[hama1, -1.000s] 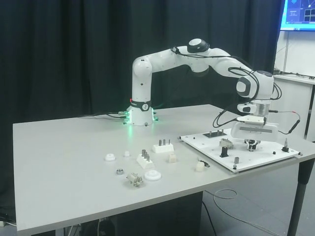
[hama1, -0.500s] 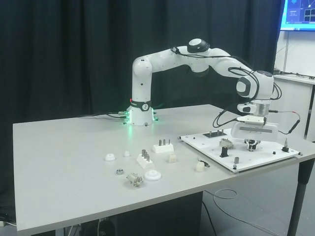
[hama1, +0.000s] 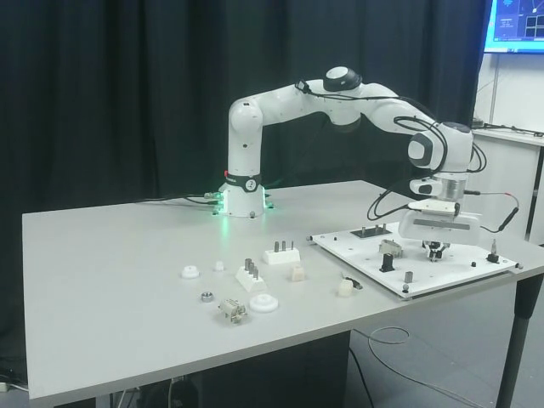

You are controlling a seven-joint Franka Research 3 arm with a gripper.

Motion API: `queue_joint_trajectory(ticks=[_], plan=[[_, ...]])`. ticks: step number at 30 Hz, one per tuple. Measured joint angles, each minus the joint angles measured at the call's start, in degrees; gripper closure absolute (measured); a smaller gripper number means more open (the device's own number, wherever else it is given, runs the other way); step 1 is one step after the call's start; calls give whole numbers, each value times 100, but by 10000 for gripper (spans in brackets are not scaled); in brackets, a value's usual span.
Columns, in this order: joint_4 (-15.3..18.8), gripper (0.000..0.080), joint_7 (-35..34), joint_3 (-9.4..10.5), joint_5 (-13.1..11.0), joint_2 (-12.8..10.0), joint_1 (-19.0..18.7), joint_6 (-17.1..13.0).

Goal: Insert BNC.

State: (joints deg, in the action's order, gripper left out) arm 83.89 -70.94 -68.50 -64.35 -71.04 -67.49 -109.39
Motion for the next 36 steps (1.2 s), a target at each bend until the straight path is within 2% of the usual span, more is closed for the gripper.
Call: queue_joint_trajectory(ticks=[12,20,36], plan=[[3,677,-436,-1,-5,0,3,0],[4,677,-485,-1,-5,0,3,0],[4,677,461,7,-35,0,12,0]])
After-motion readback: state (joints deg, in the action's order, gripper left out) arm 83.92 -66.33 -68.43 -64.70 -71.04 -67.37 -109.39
